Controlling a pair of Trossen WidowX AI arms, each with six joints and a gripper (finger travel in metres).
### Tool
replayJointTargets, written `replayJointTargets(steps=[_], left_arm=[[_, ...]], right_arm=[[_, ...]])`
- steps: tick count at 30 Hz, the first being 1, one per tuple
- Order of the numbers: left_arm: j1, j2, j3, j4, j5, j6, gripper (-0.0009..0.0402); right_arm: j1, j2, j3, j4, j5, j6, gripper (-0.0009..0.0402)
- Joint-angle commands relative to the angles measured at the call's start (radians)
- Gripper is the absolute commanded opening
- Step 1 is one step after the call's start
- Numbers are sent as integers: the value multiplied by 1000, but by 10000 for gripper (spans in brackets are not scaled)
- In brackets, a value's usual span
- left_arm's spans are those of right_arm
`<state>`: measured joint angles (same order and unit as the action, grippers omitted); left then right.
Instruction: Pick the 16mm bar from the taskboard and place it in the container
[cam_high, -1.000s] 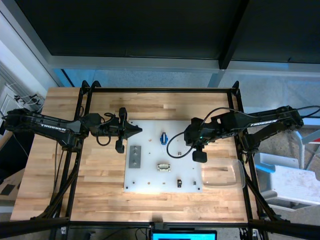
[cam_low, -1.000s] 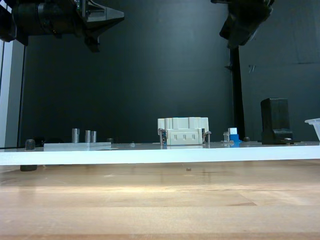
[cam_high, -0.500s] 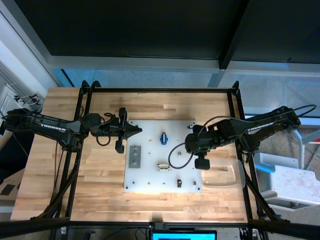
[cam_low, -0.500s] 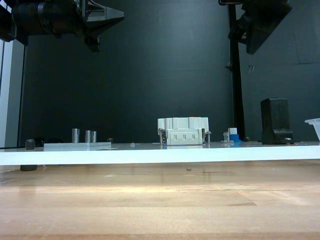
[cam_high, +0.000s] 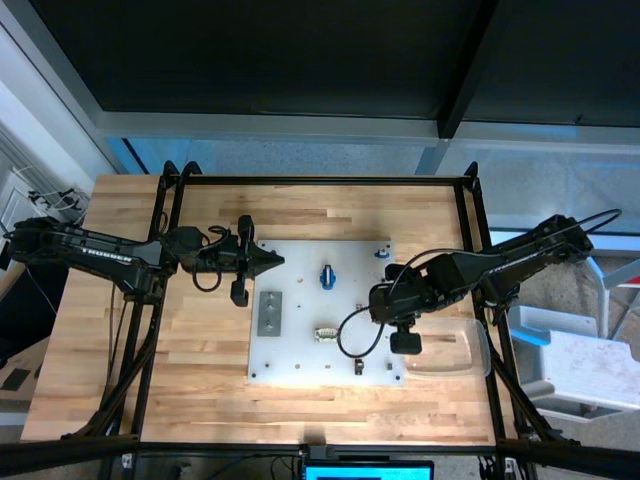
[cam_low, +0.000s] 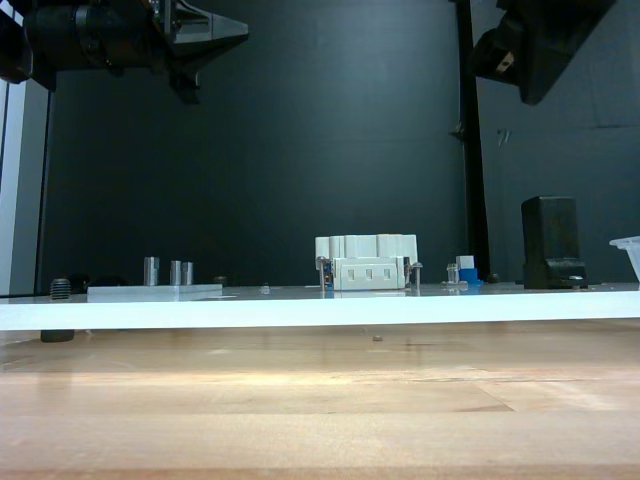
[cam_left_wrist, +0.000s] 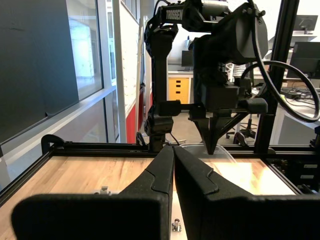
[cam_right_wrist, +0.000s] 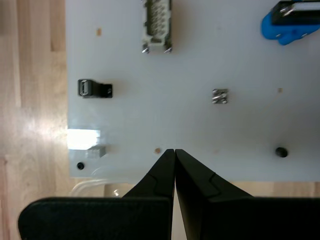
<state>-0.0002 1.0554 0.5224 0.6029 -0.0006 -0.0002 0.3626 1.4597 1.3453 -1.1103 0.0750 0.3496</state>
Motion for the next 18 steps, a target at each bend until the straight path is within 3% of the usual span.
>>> replayJointTargets(steps=[1,4,7,18], left_arm=[[0,0,0,0,0,0,0],[0,0,0,0,0,0,0],[0,0,0,0,0,0,0],[0,0,0,0,0,0,0]], right_arm=[[23,3,0,0,0,15,0],[39,9,0,0,-2,42,0],[58,9,0,-2,-27,71,0],[125,57,0,-5,-24,143,0]])
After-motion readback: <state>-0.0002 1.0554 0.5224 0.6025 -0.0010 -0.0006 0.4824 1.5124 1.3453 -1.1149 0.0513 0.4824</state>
